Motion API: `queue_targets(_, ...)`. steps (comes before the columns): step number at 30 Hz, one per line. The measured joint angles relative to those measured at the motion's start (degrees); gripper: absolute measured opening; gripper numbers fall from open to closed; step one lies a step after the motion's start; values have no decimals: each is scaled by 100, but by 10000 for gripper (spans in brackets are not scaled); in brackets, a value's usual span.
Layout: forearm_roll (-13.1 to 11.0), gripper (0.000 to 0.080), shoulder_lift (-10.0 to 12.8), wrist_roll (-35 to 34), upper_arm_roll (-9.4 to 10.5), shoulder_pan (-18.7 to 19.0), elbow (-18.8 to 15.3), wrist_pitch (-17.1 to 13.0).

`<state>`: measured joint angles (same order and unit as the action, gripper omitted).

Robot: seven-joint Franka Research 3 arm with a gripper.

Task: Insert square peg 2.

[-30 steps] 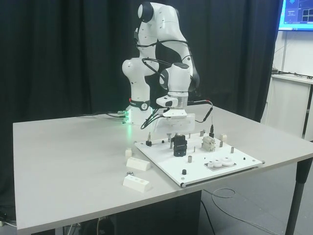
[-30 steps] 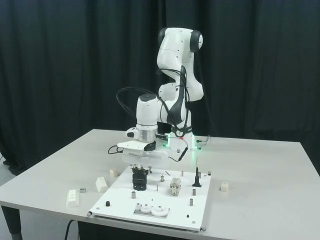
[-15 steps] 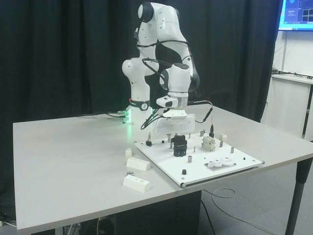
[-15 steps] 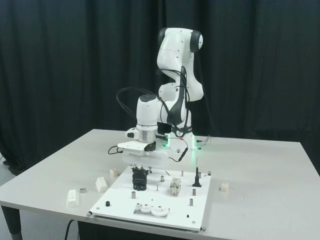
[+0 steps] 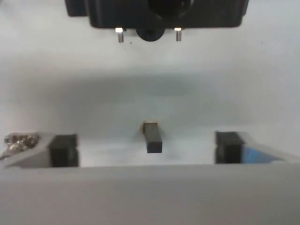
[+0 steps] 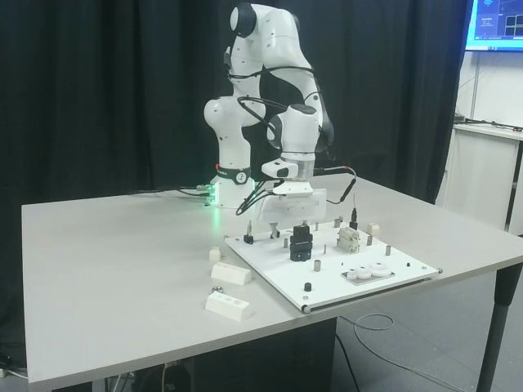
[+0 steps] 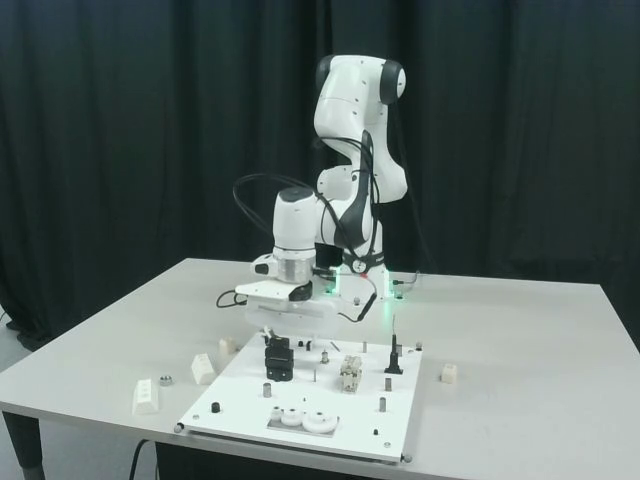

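In the wrist view a small black square peg [image 5: 152,138] stands upright in the white board [image 5: 150,79]. My gripper [image 5: 145,150] is open, with its black fingertips [image 5: 63,150] wide apart on either side of the peg and not touching it. In the room views the gripper [image 6: 301,242] [image 7: 277,357] hangs just over the back left part of the board [image 6: 409,265], and the fingers hide the peg there.
On the board are white gears [image 6: 368,273], a white and grey block [image 6: 349,239], a black post [image 6: 355,219] and several small pegs. Two white blocks [image 6: 230,273] [image 6: 227,305] and a small cube [image 6: 216,255] lie on the table beside it.
The gripper has risen a little above the board. Everything else is where it was.
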<state>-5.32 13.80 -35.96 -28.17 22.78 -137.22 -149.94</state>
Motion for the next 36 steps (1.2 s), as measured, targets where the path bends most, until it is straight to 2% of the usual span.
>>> queue_targets(1, 0, 485, -17, 3, 0, 0, 2, 15)
queue_targets(2, 0, 716, -35, 5, 0, 0, 6, 37)
queue_targets(7, 0, 716, -171, 6, 0, 0, 36, 191)
queue_targets(8, 0, 778, -205, 6, 0, 0, 43, 228)
queue_targets(20, 0, 795, -635, -95, -43, 0, 139, 853)
queue_targets(28, -1, 800, -822, -175, -110, -8, 140, 1025)
queue_targets(36, 3, 800, -937, -233, -299, -16, 140, 1193)
